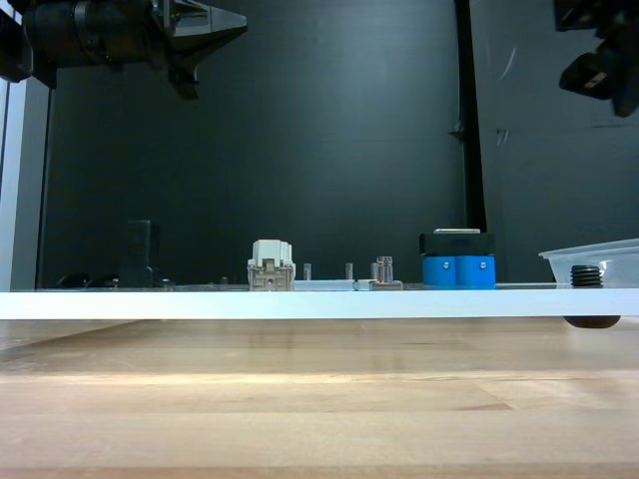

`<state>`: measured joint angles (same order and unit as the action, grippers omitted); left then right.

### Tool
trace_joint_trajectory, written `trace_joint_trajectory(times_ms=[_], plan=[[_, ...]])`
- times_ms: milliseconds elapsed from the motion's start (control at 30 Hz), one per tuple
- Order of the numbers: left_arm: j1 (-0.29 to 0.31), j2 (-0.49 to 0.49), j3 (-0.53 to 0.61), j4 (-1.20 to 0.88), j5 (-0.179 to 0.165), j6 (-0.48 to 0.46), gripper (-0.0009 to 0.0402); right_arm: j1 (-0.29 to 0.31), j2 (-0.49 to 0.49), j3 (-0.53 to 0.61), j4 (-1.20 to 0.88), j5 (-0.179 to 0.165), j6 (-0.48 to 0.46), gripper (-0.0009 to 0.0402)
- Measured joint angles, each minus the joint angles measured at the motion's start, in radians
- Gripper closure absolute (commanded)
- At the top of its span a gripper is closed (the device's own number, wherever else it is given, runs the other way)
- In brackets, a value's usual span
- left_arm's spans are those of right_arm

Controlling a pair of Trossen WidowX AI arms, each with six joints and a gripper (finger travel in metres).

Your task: Pick the RJ45 connector and install on taskboard

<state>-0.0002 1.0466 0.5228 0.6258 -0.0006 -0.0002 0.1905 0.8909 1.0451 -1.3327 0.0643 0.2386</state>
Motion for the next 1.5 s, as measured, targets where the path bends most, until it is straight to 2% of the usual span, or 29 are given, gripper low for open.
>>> trace_joint_trajectory(times_ms=[267,400,600,667,800,1100,1267,1400,1500], plan=[[0.0,0.0,0.0,0.0,0.0,0.0,0.0393,0.12,0.001,-0.003,-0.093,0.023,0.128,0.0393],[0.0,0.0,0.0,0.0,0.0,0.0,0.0393,0.145,0.002,-0.009,-0.109,0.023,0.152,0.0388],[0.0,0.0,0.0,0.0,0.0,0.0,0.0393,0.179,0.034,-0.01,-0.111,0.026,0.158,0.033],[0.0,0.0,0.0,0.0,0.0,0.0,0.0393,0.19,0.054,-0.01,-0.11,0.043,0.158,0.0303],[0.0,0.0,0.0,0.0,0.0,0.0,0.0393,0.204,0.089,-0.013,-0.105,0.075,0.176,0.0253],[0.0,0.0,0.0,0.0,0.0,0.0,0.0393,0.219,0.098,-0.095,-0.029,0.075,0.203,0.0175],[0.0,0.0,0.0,0.0,0.0,0.0,0.0393,0.227,0.098,-0.153,0.034,0.076,0.203,0.0154],[0.0,0.0,0.0,0.0,0.0,0.0,0.0393,0.231,0.098,-0.203,0.088,0.099,0.203,0.0151],[0.0,0.0,0.0,0.0,0.0,0.0,0.0393,0.235,0.098,-0.235,0.126,0.101,0.202,0.0153]])
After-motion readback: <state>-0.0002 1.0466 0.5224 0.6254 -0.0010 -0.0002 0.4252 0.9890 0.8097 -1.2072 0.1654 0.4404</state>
